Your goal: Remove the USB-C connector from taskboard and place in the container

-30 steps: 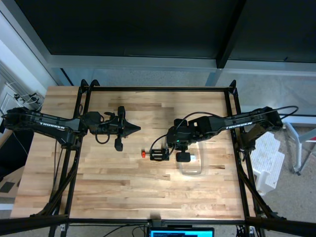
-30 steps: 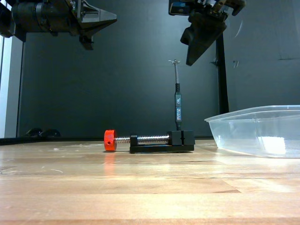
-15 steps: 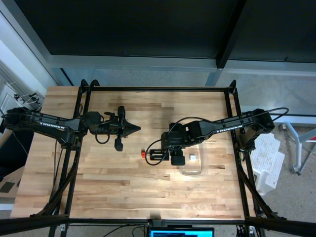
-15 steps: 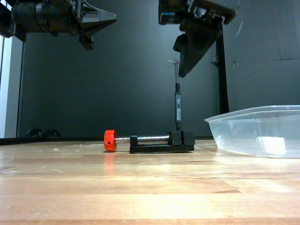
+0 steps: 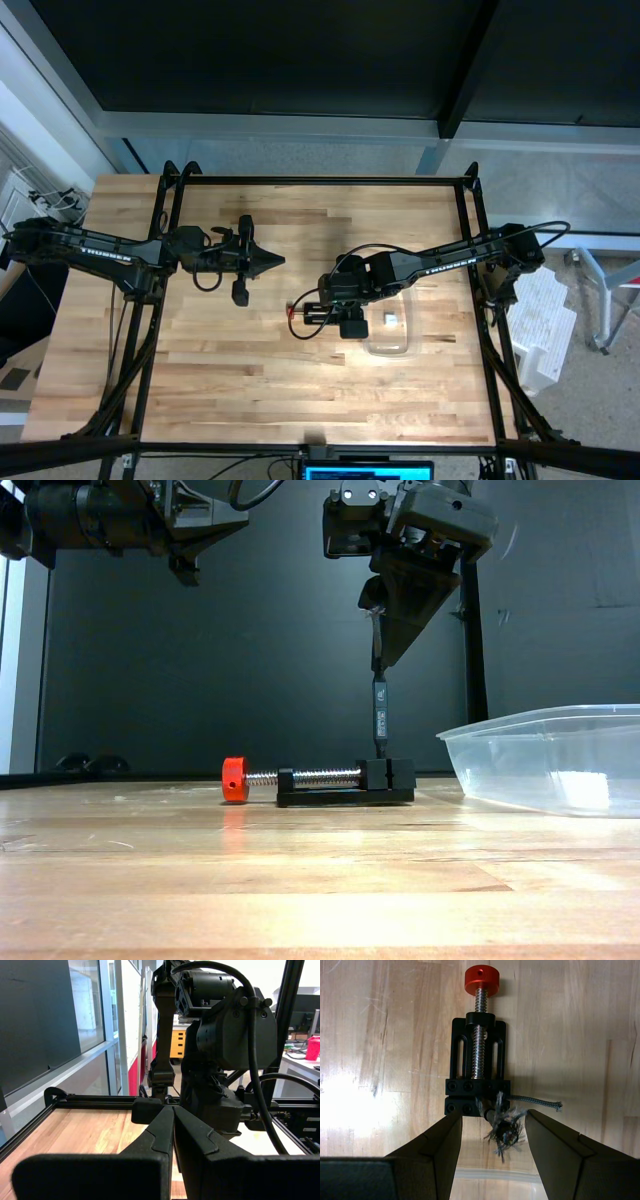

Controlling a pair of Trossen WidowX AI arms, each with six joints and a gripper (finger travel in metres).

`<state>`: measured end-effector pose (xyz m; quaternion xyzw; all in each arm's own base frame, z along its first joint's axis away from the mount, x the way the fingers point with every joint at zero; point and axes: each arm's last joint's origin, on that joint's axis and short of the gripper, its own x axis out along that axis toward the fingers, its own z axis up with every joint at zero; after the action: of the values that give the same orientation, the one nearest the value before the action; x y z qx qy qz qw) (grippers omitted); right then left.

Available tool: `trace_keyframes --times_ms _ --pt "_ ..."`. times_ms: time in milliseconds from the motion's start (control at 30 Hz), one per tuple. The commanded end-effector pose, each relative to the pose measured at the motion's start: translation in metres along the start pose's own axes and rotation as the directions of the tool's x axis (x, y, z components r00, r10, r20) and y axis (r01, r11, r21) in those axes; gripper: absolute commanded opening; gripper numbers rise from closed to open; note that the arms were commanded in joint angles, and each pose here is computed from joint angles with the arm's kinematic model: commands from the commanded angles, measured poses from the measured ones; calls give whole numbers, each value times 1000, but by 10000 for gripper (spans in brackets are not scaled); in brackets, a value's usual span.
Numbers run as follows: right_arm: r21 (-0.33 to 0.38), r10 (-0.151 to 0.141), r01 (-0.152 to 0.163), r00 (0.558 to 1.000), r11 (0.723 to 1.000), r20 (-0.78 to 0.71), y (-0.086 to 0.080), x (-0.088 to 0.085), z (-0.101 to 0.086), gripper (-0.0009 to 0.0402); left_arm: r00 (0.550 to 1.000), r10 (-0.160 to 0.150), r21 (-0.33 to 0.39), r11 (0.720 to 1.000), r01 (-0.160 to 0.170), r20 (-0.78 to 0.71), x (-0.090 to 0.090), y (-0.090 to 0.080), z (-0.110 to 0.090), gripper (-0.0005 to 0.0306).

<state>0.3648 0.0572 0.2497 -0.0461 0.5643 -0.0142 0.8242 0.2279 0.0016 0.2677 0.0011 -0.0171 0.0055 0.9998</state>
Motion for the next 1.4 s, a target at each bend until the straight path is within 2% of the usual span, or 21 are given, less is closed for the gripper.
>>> trace_keyframes --times_ms 33,100,600,800,1400 --pt "-3 4 -4 1000 1000 -11 2 5 0 174 1000 0 0 1000 0 1 0 0 0 0" --pt "-4 4 -4 1000 1000 -18 2 9 0 174 1000 0 0 1000 0 -1 0 0 0 0" --pt "-7 4 -5 1000 1000 -16 4 11 0 151 1000 0 0 1000 0 0 0 0 0 0" --pt "-11 6 -6 1000 1000 -18 5 20 2 142 1000 0 0 1000 0 -1 0 0 0 0" --pt "-18 5 -5 1000 1000 -26 5 20 2 82 1000 0 0 1000 0 0 0 0 0 0"
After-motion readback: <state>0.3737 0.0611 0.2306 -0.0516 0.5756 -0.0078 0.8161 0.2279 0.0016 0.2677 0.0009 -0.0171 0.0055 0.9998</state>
